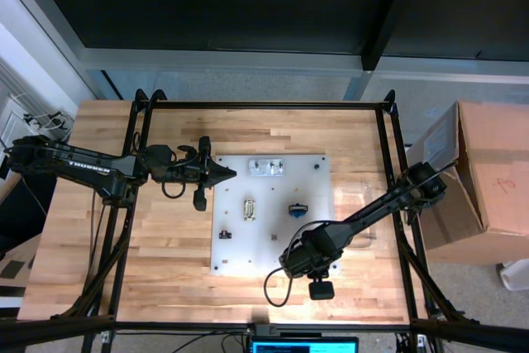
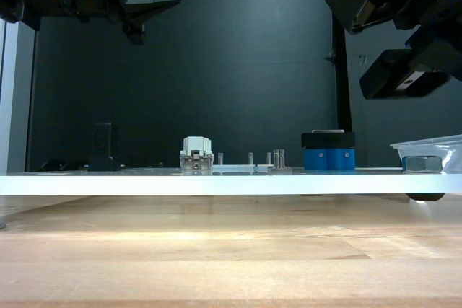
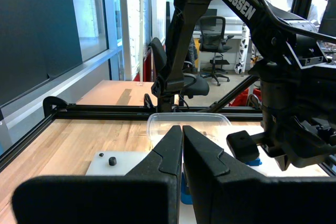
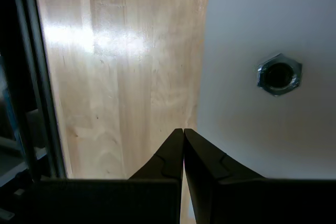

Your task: Pick the M12 nut and place it on its threads and fasten

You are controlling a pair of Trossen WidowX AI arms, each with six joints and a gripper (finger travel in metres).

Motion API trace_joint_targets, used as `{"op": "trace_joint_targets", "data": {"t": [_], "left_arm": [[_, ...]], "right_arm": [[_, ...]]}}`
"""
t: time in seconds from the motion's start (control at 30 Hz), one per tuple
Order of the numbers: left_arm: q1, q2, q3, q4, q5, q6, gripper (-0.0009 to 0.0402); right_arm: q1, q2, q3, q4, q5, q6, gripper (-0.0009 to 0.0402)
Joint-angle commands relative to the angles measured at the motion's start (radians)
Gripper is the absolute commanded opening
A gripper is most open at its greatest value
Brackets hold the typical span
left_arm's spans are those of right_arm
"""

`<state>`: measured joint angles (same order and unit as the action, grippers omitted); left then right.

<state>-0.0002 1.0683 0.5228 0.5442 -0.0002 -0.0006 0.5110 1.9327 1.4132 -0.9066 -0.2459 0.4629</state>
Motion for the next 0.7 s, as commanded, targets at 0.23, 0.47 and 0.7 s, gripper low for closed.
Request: {"op": "trace_joint_targets", "data": {"t": [0.23,0.47,0.7], "left_arm": [[0.0,0.0,0.0,0.0,0.0,0.0,0.0],[0.0,0.0,0.0,0.0,0.0,0.0,0.0],[0.0,0.0,0.0,0.0,0.0,0.0,0.0]], "right_arm": [[0.0,-0.002,-0.001,0.0,0.124,0.001,0.0],[-0.024,-0.058,-0.001,0.0,0.156,0.007,0.0],[-0.095,-0.138,-0.007,0.054,0.293,-0.1,0.0]]}}
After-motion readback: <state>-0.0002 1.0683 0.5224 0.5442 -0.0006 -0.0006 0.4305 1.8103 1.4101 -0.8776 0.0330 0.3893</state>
